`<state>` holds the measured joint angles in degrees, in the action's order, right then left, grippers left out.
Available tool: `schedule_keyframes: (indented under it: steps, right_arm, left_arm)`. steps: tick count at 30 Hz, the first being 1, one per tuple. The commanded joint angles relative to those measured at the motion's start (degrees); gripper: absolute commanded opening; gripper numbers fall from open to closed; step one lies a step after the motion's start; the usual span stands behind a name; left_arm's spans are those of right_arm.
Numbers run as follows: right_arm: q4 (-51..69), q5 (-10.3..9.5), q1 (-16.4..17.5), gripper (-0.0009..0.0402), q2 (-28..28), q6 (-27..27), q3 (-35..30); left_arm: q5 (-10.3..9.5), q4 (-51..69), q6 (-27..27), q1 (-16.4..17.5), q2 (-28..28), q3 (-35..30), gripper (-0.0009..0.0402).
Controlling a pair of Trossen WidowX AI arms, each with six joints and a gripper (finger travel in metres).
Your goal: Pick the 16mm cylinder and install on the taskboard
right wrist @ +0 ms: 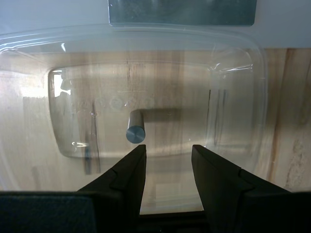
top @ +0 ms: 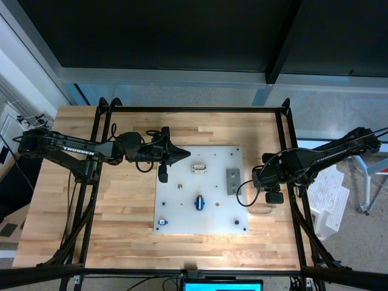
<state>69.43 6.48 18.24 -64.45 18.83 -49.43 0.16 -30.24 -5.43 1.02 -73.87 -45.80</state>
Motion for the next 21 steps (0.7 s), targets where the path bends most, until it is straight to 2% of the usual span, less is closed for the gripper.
schedule_keyframes:
  steps: [1,21]
  right_arm:
    - [-0.39,0.00,0.09,0.0128,0.02,0.26,1.40]
    - [-5.90,-0.15,0.66,0.0128,0.07,0.44,5.92]
  left_arm:
    - [0.00,-0.02,0.00,0.00,0.00,0.00,0.0000]
    - [0.00,-0.02,0.00,0.02,0.00,0.00,0.0000]
